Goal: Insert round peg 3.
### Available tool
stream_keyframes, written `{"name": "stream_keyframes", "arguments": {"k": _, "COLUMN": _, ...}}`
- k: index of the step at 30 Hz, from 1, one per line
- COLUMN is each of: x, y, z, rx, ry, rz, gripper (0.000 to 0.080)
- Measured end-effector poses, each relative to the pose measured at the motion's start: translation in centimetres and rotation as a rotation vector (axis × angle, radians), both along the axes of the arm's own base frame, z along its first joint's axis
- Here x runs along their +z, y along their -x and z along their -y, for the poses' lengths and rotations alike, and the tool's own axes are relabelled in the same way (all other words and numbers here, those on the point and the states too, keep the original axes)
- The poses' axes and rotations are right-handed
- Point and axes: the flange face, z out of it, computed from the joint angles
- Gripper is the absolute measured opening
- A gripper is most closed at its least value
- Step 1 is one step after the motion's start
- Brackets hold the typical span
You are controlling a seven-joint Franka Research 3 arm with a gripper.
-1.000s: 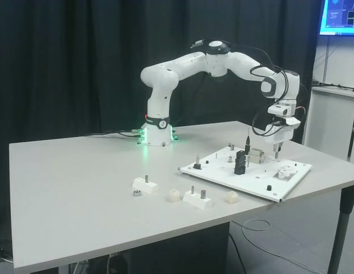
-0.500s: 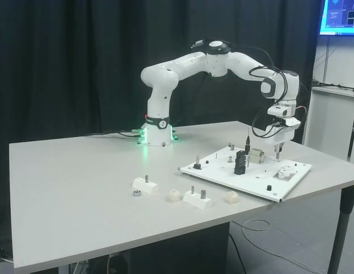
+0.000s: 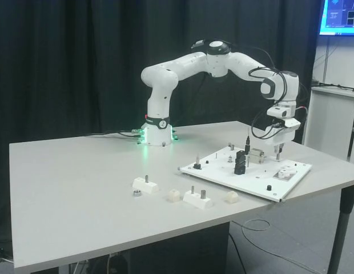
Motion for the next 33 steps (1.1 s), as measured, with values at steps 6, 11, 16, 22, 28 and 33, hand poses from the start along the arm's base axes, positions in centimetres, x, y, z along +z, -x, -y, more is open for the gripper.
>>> {"name": "stream_keyframes", "arguments": {"k": 6, "x": -0.18, "y": -0.19, "z": 0.03, "rx": -0.003, "ry": -0.003, "rz": -0.001, "gripper": 0.0104}}
{"name": "stream_keyframes", "arguments": {"k": 11, "x": -0.44, "y": -0.36, "z": -0.02, "rx": -0.004, "ry": -0.006, "rz": -0.002, "gripper": 0.0104}}
{"name": "stream_keyframes", "arguments": {"k": 16, "x": -0.79, "y": -0.47, "z": -0.15, "rx": -0.003, "ry": -0.008, "rz": -0.007, "gripper": 0.0104}}
{"name": "stream_keyframes", "arguments": {"k": 22, "x": -0.84, "y": -0.53, "z": -0.17, "rx": -0.003, "ry": -0.008, "rz": -0.008, "gripper": 0.0104}}
{"name": "stream_keyframes", "arguments": {"k": 28, "x": -0.85, "y": -0.52, "z": -0.24, "rx": -0.001, "ry": -0.008, "rz": -0.008, "gripper": 0.0104}}
{"name": "stream_keyframes", "arguments": {"k": 33, "x": -0.85, "y": -0.51, "z": -0.25, "rx": -0.001, "ry": -0.008, "rz": -0.008, "gripper": 0.0104}}
